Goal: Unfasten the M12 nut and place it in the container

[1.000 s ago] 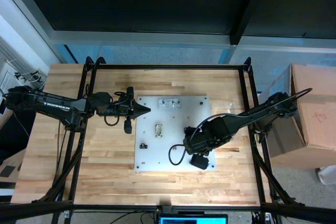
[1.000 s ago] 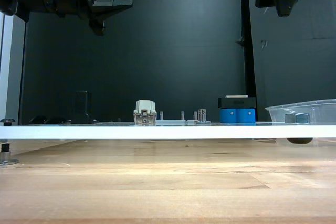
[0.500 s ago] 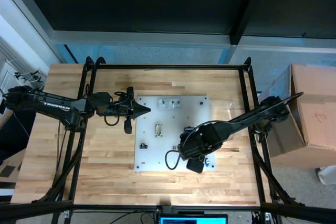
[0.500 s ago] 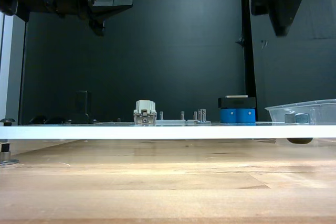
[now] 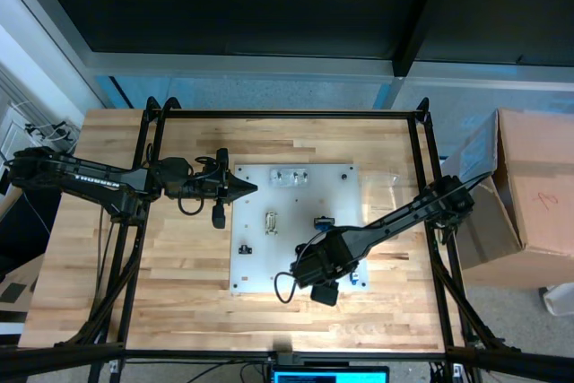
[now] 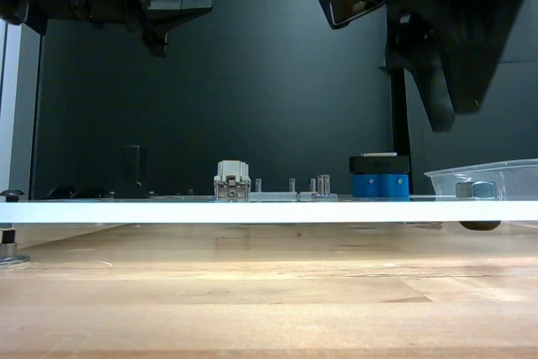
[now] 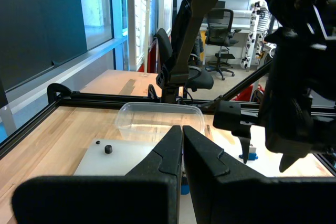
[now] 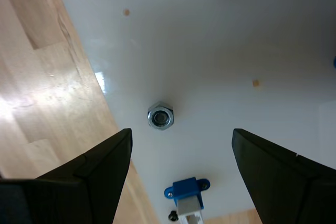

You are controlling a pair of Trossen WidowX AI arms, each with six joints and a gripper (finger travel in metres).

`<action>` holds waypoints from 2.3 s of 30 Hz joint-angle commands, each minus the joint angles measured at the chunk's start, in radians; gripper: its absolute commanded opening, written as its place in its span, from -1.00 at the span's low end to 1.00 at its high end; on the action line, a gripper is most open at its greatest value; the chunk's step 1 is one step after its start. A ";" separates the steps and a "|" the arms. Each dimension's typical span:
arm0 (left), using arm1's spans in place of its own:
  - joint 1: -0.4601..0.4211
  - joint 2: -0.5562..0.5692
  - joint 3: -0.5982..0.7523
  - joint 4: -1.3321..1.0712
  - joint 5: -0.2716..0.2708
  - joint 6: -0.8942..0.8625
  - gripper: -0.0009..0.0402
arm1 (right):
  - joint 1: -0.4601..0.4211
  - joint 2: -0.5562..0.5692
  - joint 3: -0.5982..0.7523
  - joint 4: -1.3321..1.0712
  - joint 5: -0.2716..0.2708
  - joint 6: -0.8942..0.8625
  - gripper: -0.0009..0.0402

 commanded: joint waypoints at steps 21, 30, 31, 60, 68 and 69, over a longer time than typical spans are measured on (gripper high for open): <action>0.000 0.000 0.000 0.000 0.000 0.000 -0.96 | 0.035 0.014 -0.132 0.163 0.037 -0.040 0.34; 0.000 0.000 0.000 0.000 0.000 0.000 -0.96 | 0.035 0.014 -0.147 0.177 0.037 -0.047 0.15; 0.000 0.000 0.000 0.000 0.000 0.000 -0.96 | 0.035 0.014 -0.149 0.179 0.037 -0.047 0.10; 0.000 0.000 0.000 0.000 0.000 0.000 -0.96 | 0.035 0.013 -0.168 0.203 0.034 -0.387 -0.93; 0.000 0.000 0.000 0.000 0.000 0.000 -0.96 | 0.035 0.013 -0.168 0.203 0.034 -0.797 -0.91; 0.000 0.000 0.000 0.000 0.000 0.000 -0.96 | 0.035 0.013 -0.168 0.204 0.034 -0.850 -0.91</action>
